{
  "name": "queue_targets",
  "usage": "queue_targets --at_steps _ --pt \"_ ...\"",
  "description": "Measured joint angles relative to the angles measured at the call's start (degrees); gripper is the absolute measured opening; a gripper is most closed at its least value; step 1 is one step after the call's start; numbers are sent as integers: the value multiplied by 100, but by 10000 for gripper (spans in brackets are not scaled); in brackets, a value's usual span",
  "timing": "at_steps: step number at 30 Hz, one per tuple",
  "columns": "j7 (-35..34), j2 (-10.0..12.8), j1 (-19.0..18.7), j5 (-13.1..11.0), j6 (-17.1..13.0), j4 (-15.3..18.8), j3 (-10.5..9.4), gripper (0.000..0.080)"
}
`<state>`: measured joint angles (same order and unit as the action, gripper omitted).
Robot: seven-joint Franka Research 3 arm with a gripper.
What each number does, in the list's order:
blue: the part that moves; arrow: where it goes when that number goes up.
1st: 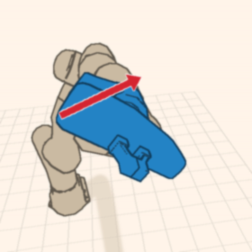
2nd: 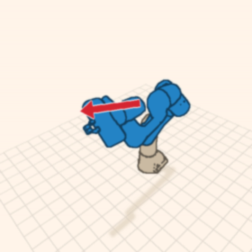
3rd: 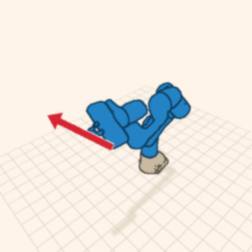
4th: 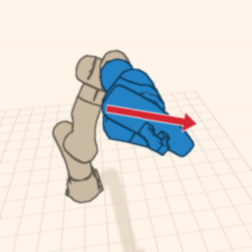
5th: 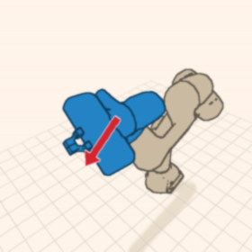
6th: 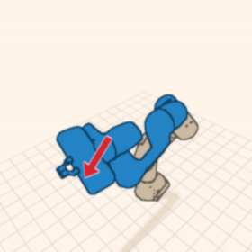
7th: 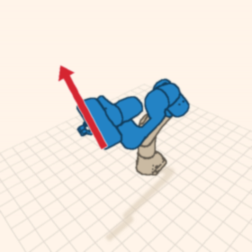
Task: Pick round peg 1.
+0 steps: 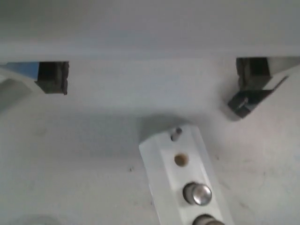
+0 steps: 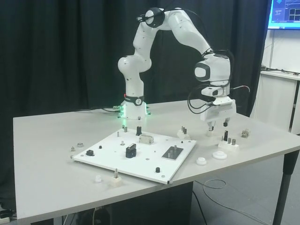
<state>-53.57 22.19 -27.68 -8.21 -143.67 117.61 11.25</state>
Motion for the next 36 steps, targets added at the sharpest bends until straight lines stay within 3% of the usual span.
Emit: queue_targets --at_steps 14,34,35,36 --pt "-113 491 -19 0 1 -384 -1 800" --pt "-296 714 -58 0 1 -463 -38 800" --pt "-314 721 -59 0 1 -468 -39 646" --pt "-328 729 -60 0 1 -472 -39 646"
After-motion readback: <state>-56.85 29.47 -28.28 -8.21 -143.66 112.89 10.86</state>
